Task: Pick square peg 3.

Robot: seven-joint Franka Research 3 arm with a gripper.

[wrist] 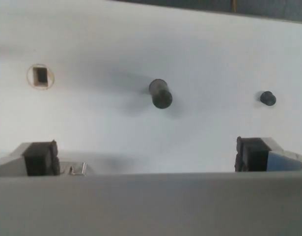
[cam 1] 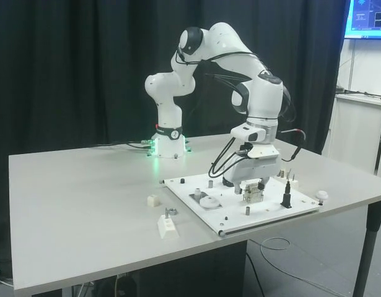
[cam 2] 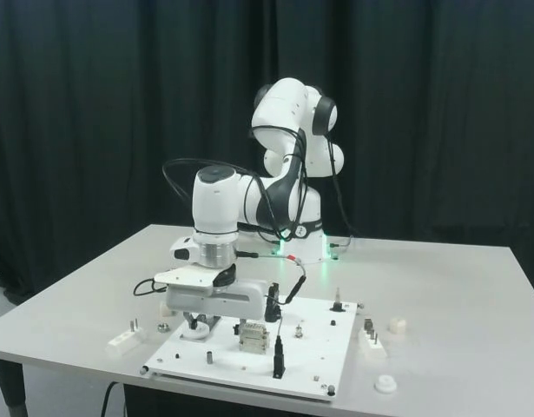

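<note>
Two black fingertips (wrist: 40, 158) of the claw (wrist: 146, 157) are seen spread wide with nothing held between them, poised over the white board (wrist: 141, 44) on the grey worktop (cam 1: 85, 185). Square peg 3 cannot be identified with certainty: a dark upright peg (wrist: 160, 93) stands just ahead of the claw, a smaller peg (wrist: 267, 98) off to one side, and a square hole (wrist: 40, 75) to the other. Before any descent, the peg should be confirmed, centred between the fingertips, and gripped squarely on its flat faces.

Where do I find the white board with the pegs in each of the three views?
Wrist view: the white board fills the ground under the open tool.
First room view: right of centre, at the table's front edge.
Second room view: bottom centre, at the near edge.
Shared landmark: the tool, which hangs over the board.
</note>
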